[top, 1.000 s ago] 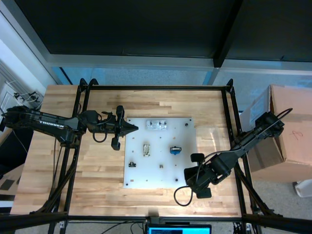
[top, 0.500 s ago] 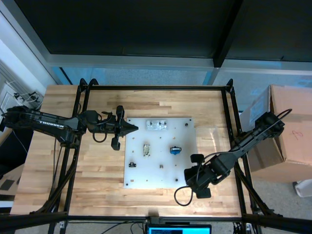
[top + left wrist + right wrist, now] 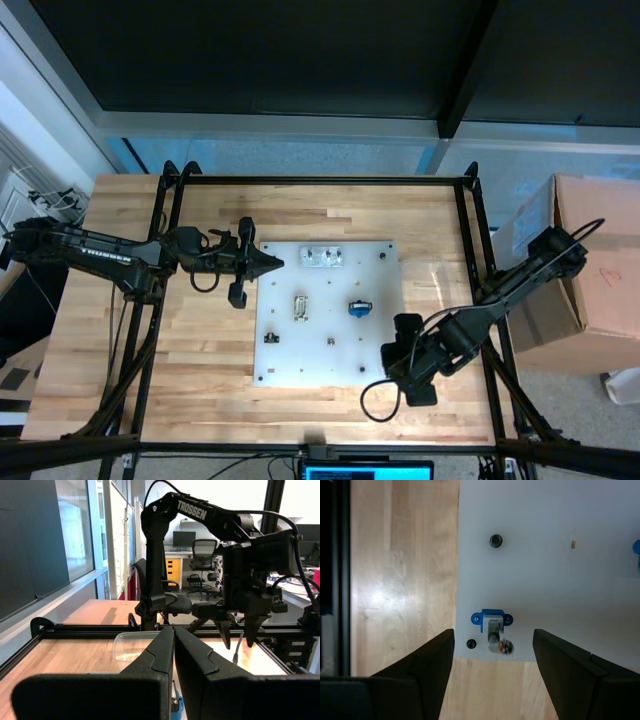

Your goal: Remove the RJ45 connector from the taskboard and place in the container

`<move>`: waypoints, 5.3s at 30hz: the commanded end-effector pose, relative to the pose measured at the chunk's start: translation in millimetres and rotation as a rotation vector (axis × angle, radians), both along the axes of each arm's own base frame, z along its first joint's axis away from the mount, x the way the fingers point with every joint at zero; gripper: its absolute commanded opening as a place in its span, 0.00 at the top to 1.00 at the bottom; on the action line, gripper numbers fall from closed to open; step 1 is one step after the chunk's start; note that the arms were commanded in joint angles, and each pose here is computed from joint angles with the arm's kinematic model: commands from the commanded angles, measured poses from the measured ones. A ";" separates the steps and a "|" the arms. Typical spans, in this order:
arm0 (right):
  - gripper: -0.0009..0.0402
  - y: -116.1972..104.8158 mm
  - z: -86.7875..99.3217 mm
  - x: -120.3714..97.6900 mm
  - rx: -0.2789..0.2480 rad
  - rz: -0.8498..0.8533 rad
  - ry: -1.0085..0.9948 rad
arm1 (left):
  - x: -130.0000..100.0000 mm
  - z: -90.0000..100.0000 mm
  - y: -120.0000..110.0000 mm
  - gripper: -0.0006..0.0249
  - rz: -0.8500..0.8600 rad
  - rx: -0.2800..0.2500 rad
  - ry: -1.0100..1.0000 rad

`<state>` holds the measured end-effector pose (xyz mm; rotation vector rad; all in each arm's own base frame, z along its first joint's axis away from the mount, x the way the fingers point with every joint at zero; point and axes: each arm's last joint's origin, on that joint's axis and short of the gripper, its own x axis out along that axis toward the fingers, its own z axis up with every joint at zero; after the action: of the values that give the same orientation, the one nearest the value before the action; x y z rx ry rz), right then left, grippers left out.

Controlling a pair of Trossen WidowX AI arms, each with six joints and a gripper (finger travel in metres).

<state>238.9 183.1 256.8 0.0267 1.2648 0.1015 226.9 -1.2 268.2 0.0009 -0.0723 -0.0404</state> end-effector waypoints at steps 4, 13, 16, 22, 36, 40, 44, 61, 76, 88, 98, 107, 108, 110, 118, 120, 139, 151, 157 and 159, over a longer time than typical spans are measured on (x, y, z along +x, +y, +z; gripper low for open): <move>0.40 -0.9 3.1 -5.8 -0.006 -0.014 0.009 | 0.0 0.0 0.1 0.98 0.000 0.000 0.000; 0.40 -0.2 -3.6 -5.7 -0.031 -0.015 0.004 | 0.0 0.0 0.0 0.98 0.000 0.000 0.000; 0.40 -0.6 -12.9 -6.7 -0.030 -0.015 0.004 | 0.0 0.0 0.1 0.98 0.000 0.000 0.000; 0.42 0.5 -28.4 -7.3 -0.011 -0.012 -0.018 | 0.0 0.0 0.0 0.98 0.000 0.000 0.000; 0.47 1.2 -46.0 -10.2 0.003 -0.008 -0.042 | 0.0 0.0 0.1 0.98 0.000 0.000 0.000; 0.47 1.3 -46.3 -9.9 -0.011 -0.010 -0.059 | 0.0 0.0 0.0 0.98 0.000 0.000 0.000; 0.47 1.2 -46.9 -10.1 -0.012 -0.008 -0.058 | 0.0 0.0 0.1 0.98 0.000 0.000 0.000; 0.48 0.0 -49.9 -10.4 -0.030 -0.017 -0.073 | 0.0 0.0 0.0 0.98 0.000 0.000 0.000; 0.73 -0.3 -53.4 -11.6 -0.030 -0.014 -0.071 | 0.0 0.0 0.0 0.98 0.000 0.000 0.000; 0.98 0.4 -53.1 -11.2 -0.018 -0.012 -0.072 | 0.0 0.0 0.1 0.98 0.000 0.000 0.000; 0.98 0.7 -52.2 -11.0 -0.017 -0.012 -0.076 | 0.0 0.0 0.1 0.98 0.000 0.000 0.000; 0.98 3.3 -37.9 -8.1 0.002 -0.012 -0.098 | 0.0 0.0 0.1 0.98 0.000 0.000 0.000; 0.98 2.9 -35.0 -8.7 -0.002 -0.012 -0.095 | 0.0 0.0 0.0 0.98 0.000 0.000 0.000; 0.98 1.6 -29.1 -9.8 -0.014 -0.014 -0.093 | 0.0 0.0 0.0 0.98 0.000 0.000 0.000; 0.98 -3.2 4.2 -14.2 0.003 -0.018 -0.126 | 0.0 0.0 0.0 0.98 0.000 0.000 0.000; 0.98 -4.5 11.6 -15.1 -0.004 -0.023 -0.141 | 0.0 0.0 0.0 0.97 0.000 0.000 0.000; 0.98 -41.2 18.5 -25.9 -0.030 -0.085 -0.114 | 0.0 0.0 0.0 0.98 0.000 0.000 0.000; 0.98 -97.7 3.7 -56.6 -0.067 -0.226 -0.066 | 0.0 0.0 0.1 0.98 0.000 0.000 0.000; 0.98 -121.1 -8.2 -74.9 -0.085 -0.297 -0.037 | 0.0 0.0 0.0 0.98 0.000 0.000 0.000; 0.98 -127.9 -12.8 -80.3 -0.084 -0.323 -0.026 | 0.0 0.0 0.0 0.98 0.000 0.000 0.000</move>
<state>161.9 59.1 247.1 0.1451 1.2153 -0.2150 226.8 -1.2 268.2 0.0009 -0.0726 -0.0404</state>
